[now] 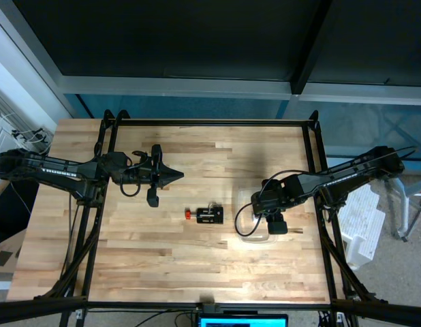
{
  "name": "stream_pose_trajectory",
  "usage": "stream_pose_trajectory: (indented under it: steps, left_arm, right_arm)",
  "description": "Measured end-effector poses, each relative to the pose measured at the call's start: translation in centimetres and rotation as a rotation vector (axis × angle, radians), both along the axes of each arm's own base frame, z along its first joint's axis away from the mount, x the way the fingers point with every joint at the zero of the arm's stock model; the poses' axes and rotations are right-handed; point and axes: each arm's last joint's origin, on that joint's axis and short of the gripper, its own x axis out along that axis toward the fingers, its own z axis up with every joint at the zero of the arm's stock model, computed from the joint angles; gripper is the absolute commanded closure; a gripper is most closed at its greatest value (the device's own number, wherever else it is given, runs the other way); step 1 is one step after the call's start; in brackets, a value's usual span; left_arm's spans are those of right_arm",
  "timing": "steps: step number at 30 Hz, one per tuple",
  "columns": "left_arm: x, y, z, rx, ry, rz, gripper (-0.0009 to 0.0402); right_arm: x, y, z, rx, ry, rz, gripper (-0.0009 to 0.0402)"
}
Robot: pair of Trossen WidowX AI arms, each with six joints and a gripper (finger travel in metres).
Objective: Pick the rca connector and install on the hub
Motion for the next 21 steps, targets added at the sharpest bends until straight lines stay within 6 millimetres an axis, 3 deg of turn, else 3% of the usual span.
stream_pose_trajectory:
  steps: [21]
  left_arm:
    - [0.0, 0.0, 0.0, 0.0, 0.0, 0.0, 0.0393]
  right_arm:
    - [1.4, 0.8, -2.1, -0.005, 0.019, -0.022, 0.0224]
